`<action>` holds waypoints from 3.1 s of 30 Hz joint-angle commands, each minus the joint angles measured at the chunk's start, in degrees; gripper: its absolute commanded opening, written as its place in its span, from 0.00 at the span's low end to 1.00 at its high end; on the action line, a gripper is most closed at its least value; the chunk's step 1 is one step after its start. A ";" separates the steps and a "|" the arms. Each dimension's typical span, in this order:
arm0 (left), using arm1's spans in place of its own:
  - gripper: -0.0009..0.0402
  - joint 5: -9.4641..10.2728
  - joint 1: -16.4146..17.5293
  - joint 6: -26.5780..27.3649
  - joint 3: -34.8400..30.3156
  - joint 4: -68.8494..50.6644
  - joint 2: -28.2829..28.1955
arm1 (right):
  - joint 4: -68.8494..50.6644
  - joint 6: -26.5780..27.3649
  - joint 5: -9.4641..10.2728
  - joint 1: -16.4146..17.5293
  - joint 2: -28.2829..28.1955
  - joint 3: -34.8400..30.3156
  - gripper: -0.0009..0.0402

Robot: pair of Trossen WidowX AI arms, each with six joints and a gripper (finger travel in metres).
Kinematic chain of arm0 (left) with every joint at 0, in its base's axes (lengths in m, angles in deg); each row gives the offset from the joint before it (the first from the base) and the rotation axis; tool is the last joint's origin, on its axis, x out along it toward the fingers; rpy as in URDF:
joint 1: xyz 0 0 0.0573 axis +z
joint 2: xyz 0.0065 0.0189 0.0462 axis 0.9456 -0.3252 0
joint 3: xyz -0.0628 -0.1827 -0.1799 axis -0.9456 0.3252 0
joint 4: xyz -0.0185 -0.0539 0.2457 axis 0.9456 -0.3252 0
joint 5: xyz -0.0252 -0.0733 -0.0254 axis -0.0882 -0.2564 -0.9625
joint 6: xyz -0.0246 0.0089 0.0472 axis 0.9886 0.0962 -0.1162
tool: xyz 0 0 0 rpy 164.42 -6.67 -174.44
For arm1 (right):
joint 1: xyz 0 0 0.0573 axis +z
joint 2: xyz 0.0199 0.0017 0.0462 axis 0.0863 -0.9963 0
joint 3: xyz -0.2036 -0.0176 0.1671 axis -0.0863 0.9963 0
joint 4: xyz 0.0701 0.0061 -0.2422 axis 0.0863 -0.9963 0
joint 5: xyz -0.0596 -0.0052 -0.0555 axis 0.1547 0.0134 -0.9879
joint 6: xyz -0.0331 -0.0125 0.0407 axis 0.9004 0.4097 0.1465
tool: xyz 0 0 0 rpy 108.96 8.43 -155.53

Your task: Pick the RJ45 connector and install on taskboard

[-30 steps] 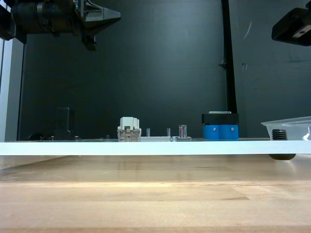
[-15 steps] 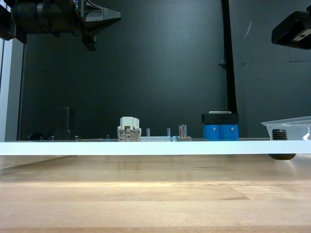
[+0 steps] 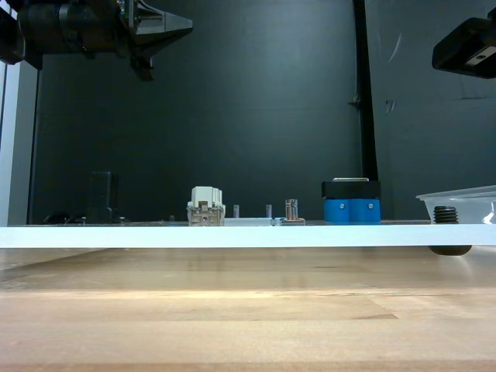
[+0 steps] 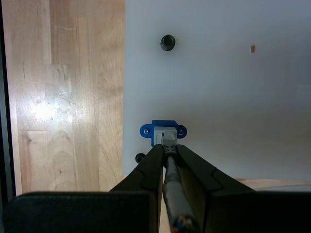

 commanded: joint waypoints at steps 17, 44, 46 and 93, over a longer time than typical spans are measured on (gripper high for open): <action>0.02 -0.02 0.02 -0.02 0.00 0.00 0.00 | -0.02 -0.04 0.17 0.35 -0.07 -0.02 0.05; 0.02 -0.02 0.00 0.00 0.00 0.00 -0.02 | 0.07 0.28 -0.07 0.35 -0.07 0.13 0.05; 0.02 -0.02 0.00 -0.02 0.00 0.00 0.00 | 0.11 0.37 -0.46 0.33 -0.07 0.13 0.05; 0.02 -0.02 0.02 0.00 0.00 0.00 0.00 | 3.45 1.05 0.13 0.33 -2.93 2.78 0.05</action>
